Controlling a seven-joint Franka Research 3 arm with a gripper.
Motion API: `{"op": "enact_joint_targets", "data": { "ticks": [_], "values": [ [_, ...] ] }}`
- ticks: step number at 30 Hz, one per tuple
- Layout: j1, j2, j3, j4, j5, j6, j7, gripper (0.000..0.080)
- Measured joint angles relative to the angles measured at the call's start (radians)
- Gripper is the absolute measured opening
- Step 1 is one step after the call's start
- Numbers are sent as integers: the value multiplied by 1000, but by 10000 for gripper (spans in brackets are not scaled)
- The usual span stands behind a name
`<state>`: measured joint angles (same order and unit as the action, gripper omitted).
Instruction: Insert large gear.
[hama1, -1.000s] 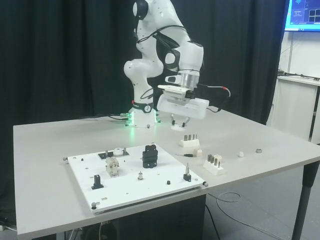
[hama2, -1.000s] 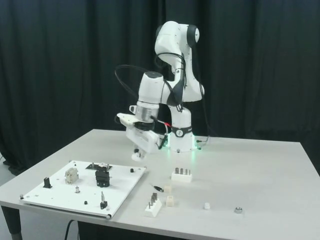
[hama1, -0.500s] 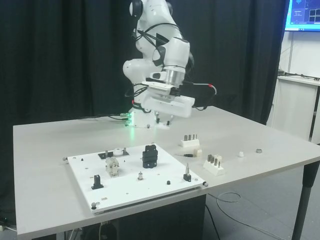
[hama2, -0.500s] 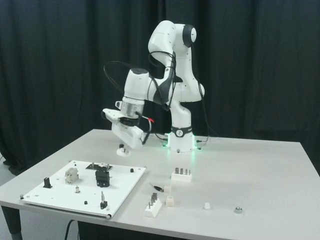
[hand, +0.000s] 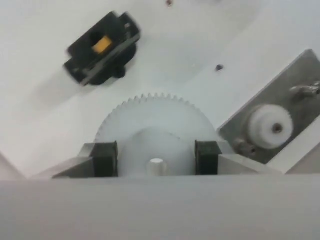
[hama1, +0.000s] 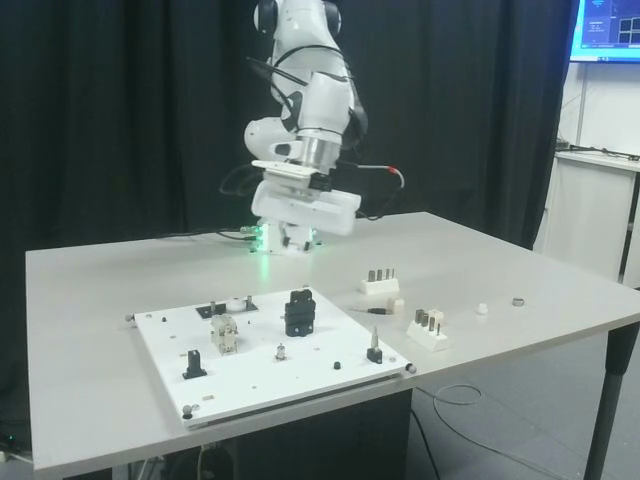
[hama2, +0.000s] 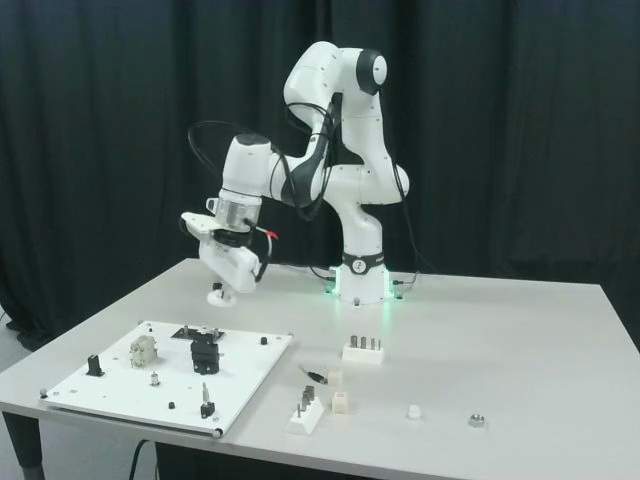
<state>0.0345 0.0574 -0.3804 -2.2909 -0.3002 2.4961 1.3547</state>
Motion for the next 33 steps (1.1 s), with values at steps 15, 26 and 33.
{"op": "enact_joint_targets", "data": {
  "ticks": [15, 26, 33],
  "values": [
    [-58, 4, -54, 0, 0, 58, -96, 330],
    [-90, 18, -116, 0, 13, 116, -182, 330],
    [-110, 40, -141, 0, 57, 164, -240, 330]
  ]
}}
